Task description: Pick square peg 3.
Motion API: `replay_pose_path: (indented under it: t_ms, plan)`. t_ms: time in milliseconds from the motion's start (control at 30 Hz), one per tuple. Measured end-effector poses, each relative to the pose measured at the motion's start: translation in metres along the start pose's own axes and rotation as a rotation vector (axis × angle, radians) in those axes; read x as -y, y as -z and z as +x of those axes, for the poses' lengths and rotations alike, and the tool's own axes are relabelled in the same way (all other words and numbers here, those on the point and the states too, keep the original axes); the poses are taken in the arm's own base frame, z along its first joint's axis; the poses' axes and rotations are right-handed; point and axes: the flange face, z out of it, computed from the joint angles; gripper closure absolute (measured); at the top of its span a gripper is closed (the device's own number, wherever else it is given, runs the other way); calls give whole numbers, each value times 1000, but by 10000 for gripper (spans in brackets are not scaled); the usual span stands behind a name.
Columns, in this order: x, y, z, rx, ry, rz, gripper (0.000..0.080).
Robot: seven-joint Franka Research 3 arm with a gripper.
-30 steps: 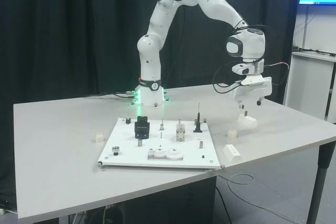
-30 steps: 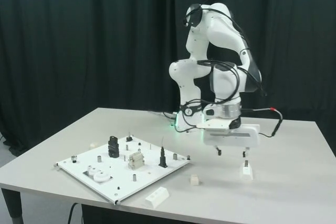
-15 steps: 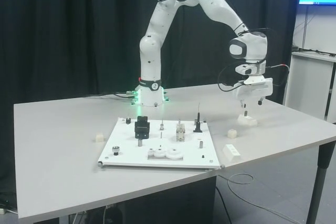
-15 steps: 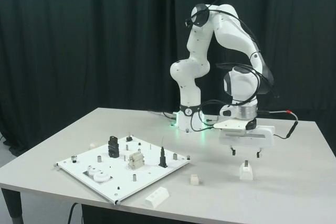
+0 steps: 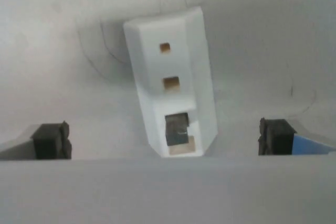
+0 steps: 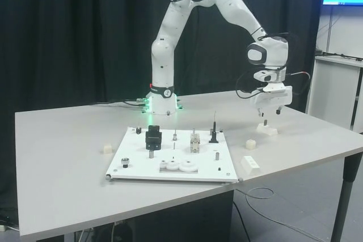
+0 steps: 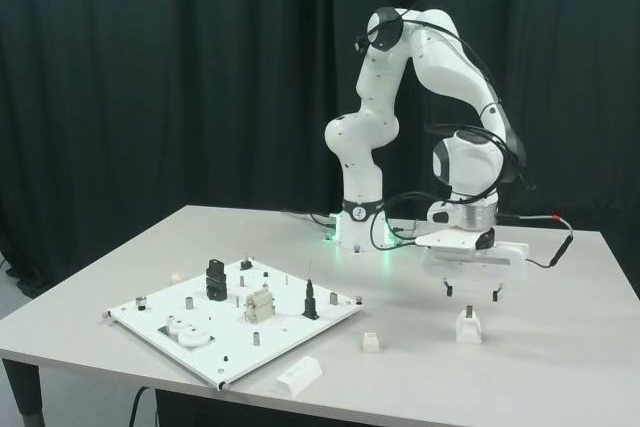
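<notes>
White holder block [image 5: 170,85] sits at the centre of the wrist view, resting on the grey table [image 6: 62,140]; it carries three square sockets in a row, and only one of them, the lowest in that frame, is filled, by a dark square peg [image 5: 177,128] taken to be square peg 3. In the first room view the block [image 6: 267,129] lies at centre right of the frame, well apart from the white assembly board [image 6: 173,157] at lower centre; in the second room view it stands at lower right [image 7: 468,327], with the peg standing up from its top. The gripper [image 7: 470,292] hangs directly above the block, not touching it. Its black fingertips [image 5: 51,140] stand wide apart, one to each side of the block, with nothing between them but air. Judgement: the step in hand is the approach, with the tool roughly aligned over the target and the grasp not yet made. The next move calls for a straight descent until the pads flank the peg above the block, centring on the filled socket, then closure on the peg alone.
</notes>
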Motion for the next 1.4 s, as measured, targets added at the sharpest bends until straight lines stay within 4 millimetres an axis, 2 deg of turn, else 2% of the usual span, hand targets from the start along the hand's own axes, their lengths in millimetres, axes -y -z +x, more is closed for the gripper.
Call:
replay_pose_path:
  t_ms: [767, 1400]
  plan:
    - [-14, -20, -21, -34, 55, 33, 3]
    - [-20, -28, -13, -62, 43, 65, 3]
